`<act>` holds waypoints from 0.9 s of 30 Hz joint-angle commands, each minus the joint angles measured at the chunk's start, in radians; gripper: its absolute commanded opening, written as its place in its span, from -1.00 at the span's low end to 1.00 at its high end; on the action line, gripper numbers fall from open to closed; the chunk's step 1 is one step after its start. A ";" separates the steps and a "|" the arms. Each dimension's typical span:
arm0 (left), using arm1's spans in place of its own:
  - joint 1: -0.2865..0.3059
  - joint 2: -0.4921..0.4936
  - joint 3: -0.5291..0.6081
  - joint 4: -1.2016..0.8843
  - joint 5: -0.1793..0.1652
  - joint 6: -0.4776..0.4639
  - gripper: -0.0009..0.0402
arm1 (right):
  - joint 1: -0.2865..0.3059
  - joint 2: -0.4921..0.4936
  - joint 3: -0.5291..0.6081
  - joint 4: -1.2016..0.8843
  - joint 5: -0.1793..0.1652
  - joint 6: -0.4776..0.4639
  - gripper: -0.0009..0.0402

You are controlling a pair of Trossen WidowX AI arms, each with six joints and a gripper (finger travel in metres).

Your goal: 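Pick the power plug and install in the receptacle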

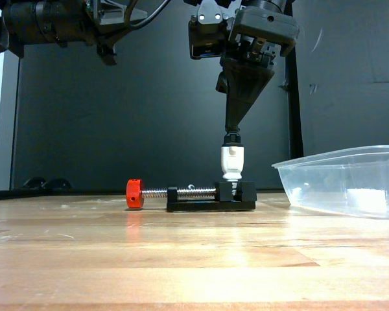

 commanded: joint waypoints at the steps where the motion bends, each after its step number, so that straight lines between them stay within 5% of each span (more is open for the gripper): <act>1: 0.000 0.000 0.000 0.000 0.000 0.000 -0.96 | 0.000 0.005 -0.002 -0.008 0.001 -0.002 -0.96; 9: 0.000 0.000 0.000 -0.001 0.000 0.000 -0.96 | 0.000 -0.019 -0.002 -0.005 0.005 -0.013 -0.92; 27: 0.000 0.000 0.000 0.001 0.000 0.000 -0.96 | -0.002 -0.067 0.029 -0.018 0.004 -0.023 -0.25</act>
